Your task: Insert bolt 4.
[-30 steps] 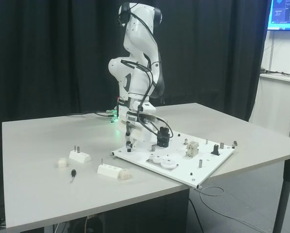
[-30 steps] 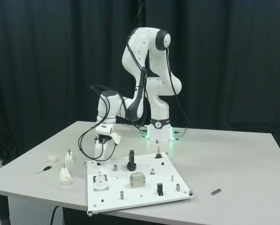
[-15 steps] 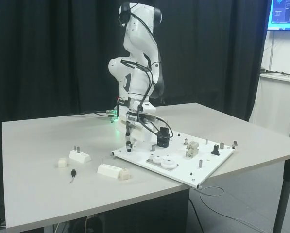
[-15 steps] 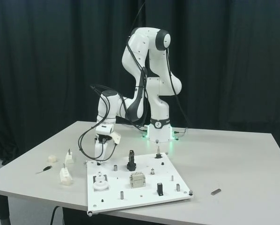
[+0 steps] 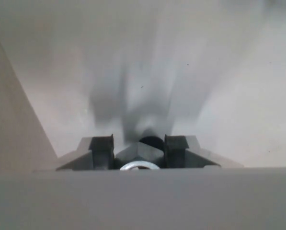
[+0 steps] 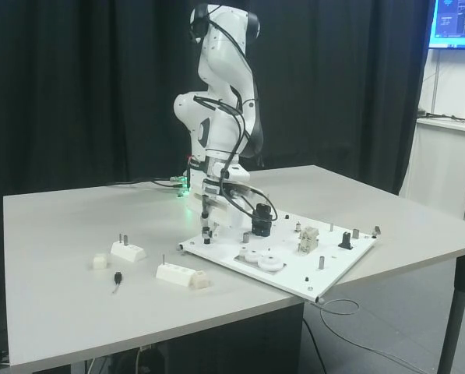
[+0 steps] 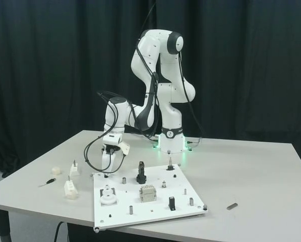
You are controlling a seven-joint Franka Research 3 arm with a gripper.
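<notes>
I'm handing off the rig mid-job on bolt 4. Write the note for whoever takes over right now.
Claw: down at the corner of the white board nearest the loose white blocks, fingers shut on the bolt, whose ring-shaped top shows between them in the wrist view.
Bolt: at the board corner, tip touching or almost touching the surface; whether it sits in its hole cannot be told.
Done: bolt picked up and brought to the corner.
Left: confirm seating, finish the insertion, open the claw, lift clear.
Elsewhere: blocks and a small black tool lie on the table beside the board.
</notes>
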